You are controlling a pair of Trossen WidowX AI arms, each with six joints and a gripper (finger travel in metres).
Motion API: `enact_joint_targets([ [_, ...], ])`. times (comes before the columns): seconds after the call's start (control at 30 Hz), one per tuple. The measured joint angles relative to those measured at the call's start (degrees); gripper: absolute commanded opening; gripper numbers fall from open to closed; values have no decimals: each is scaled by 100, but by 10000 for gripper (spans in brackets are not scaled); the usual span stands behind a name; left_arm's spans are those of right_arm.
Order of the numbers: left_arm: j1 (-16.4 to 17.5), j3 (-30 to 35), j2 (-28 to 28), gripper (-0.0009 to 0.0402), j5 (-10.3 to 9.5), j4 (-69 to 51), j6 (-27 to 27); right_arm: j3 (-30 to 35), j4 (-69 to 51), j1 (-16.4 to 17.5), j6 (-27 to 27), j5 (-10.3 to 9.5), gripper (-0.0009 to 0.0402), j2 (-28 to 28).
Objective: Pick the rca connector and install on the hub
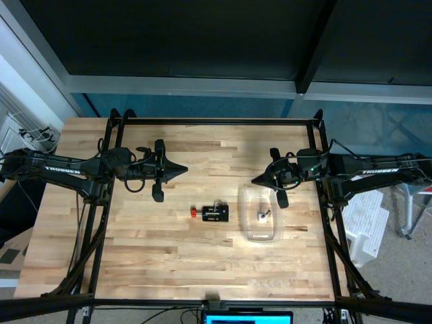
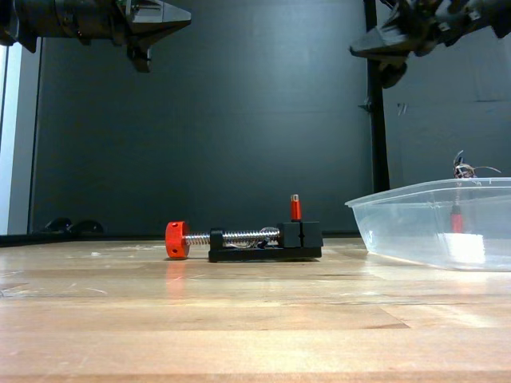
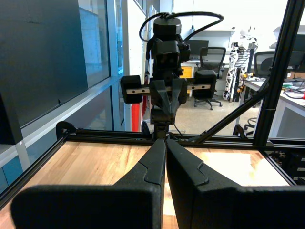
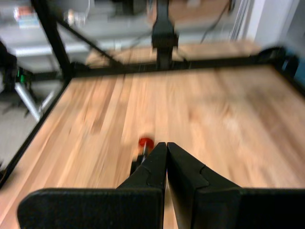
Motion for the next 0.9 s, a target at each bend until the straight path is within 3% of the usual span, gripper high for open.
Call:
enact_joint_targets([
  [0.4,-2,0,0,1,0,0,0,251,-2188,557,372,59,34,24],
  [0.63,-2,0,0,1,0,-2,0,411,-3073,955,575,503,62,74],
  [0.9,0,0,0,1,0,-2,-2,890,-3943,1296,831,662,112,739],
])
